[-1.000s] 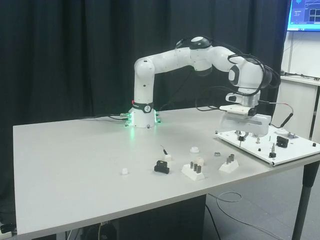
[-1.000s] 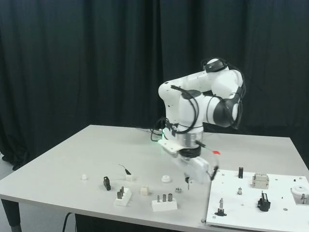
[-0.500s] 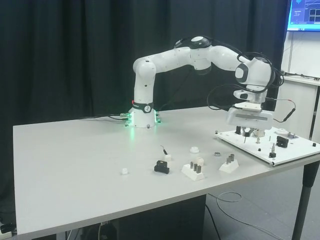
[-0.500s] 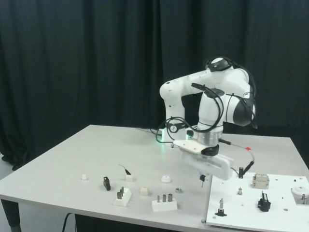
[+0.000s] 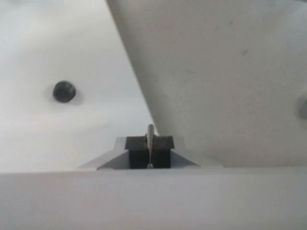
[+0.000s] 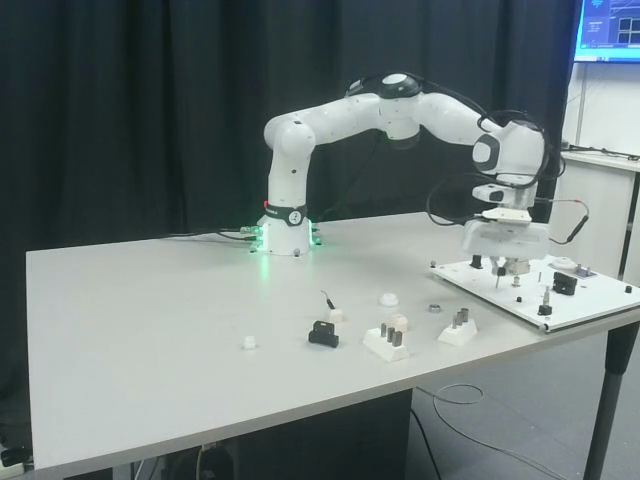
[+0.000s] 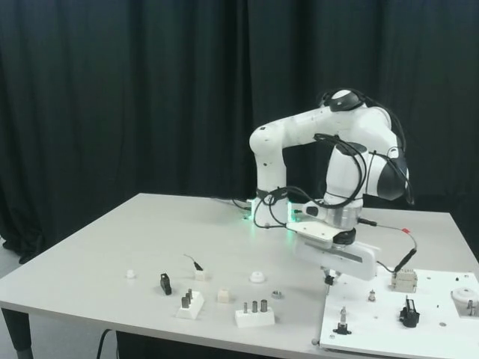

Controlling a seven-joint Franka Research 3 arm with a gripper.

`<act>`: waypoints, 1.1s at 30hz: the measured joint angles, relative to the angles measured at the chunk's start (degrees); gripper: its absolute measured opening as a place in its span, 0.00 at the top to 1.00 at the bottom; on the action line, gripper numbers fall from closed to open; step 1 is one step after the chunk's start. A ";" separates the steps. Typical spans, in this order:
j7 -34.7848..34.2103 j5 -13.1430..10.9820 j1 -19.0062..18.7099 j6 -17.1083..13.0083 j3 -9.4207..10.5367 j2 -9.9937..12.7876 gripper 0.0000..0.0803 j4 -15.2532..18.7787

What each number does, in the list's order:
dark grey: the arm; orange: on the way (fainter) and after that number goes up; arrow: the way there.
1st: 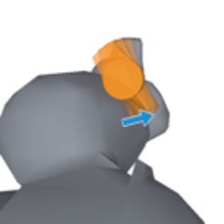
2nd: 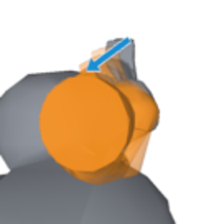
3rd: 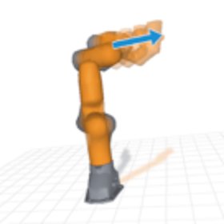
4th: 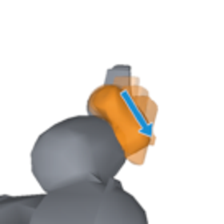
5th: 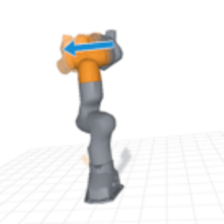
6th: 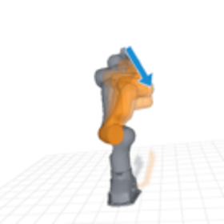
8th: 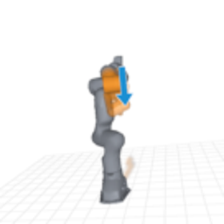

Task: Insert round peg 1.

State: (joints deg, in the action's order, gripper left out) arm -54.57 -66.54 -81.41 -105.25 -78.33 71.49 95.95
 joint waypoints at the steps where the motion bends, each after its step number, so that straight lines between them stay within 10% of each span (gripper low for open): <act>1: 0.00 -0.08 -0.39 -0.42 0.18 0.00 0.98 0.31; 33: -0.97 -2.67 -7.93 -4.64 1.09 -1.37 0.98 7.31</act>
State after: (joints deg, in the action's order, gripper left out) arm -55.54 -69.21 -89.34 -109.88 -77.24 70.12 103.26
